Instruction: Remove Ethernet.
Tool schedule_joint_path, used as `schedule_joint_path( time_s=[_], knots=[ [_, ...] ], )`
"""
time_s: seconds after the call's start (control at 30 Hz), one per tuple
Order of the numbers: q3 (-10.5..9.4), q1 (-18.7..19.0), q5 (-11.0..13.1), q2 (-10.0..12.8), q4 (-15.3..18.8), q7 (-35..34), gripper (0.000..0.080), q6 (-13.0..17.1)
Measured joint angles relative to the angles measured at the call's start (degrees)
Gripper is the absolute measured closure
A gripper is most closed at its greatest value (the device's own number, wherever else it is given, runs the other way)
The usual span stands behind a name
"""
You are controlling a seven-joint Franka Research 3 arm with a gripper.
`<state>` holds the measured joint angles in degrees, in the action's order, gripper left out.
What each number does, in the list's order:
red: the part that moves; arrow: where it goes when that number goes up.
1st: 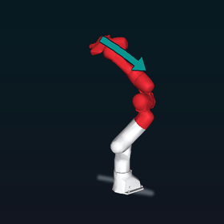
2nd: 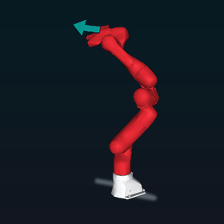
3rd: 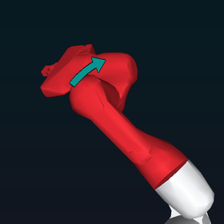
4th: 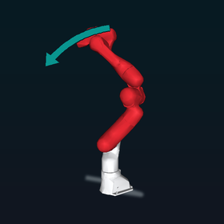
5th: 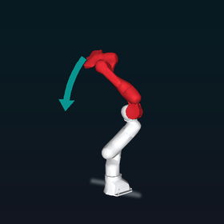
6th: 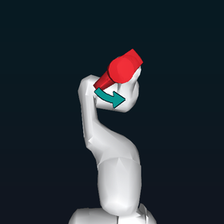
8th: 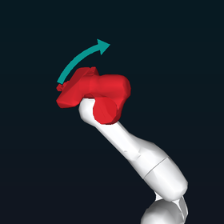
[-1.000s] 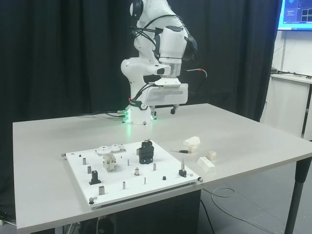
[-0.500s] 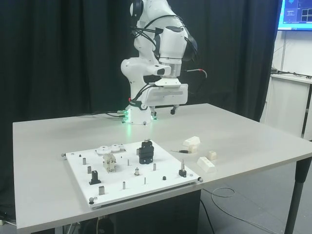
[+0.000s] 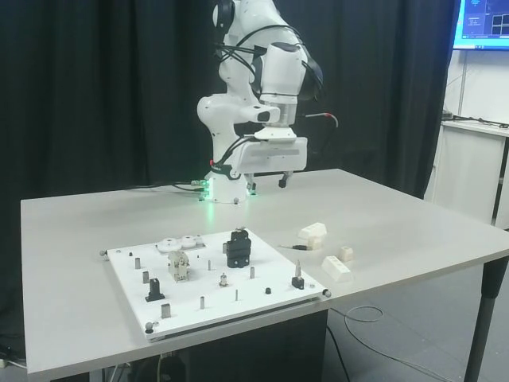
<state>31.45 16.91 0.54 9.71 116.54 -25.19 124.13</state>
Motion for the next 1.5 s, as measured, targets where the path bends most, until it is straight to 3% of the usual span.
schedule_joint_path(
  time_s=[0.37,0.77,1.1,1.5],
  knots=[
    [0.0,-0.2,1.7,2.4,-3.2,-0.3,0.0003,4.3],
    [-0.07,-1.7,5.2,10.0,-13.1,-0.3,0.0003,4.8],
    [-1.11,-4.4,8.2,17.4,-22.2,0.1,0.0003,2.1],
    [-5.53,-10.4,11.4,23.2,-29.7,4.6,0.0003,-1.0]
  ],
)
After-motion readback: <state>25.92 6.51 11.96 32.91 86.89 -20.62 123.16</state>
